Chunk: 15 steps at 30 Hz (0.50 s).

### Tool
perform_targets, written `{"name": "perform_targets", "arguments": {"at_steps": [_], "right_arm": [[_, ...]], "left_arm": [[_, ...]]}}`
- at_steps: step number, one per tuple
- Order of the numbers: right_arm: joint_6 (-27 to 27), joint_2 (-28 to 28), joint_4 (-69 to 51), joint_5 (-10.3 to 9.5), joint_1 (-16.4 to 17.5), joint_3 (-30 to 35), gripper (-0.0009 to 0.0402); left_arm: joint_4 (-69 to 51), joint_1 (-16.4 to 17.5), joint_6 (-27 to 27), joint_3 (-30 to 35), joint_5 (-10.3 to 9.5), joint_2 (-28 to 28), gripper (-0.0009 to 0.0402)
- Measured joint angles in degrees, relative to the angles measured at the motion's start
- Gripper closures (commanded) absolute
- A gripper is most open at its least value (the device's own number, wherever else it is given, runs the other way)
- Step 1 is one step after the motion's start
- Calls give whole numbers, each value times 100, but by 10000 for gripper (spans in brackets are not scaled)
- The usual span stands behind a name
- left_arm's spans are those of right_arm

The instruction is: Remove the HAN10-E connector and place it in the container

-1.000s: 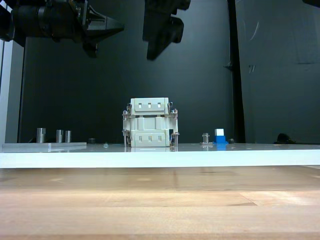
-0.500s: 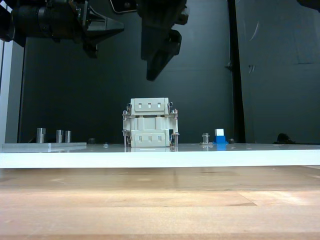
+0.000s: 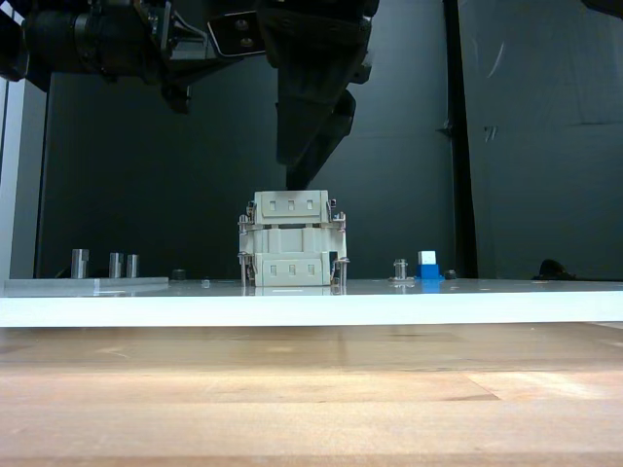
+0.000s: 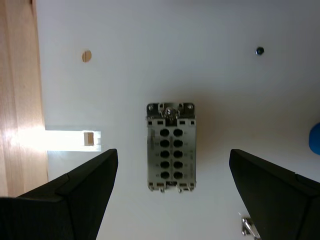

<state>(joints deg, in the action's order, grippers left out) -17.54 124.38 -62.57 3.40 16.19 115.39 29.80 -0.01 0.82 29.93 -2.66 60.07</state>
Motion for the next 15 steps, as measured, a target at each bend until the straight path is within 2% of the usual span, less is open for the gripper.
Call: {"name": "perform_targets", "arguments": {"at_steps": [15], "right_arm": [[-20,-4,492,0,15,-487,79]], "left_arm": [[4,0,-2,2,2,0,393]]}}
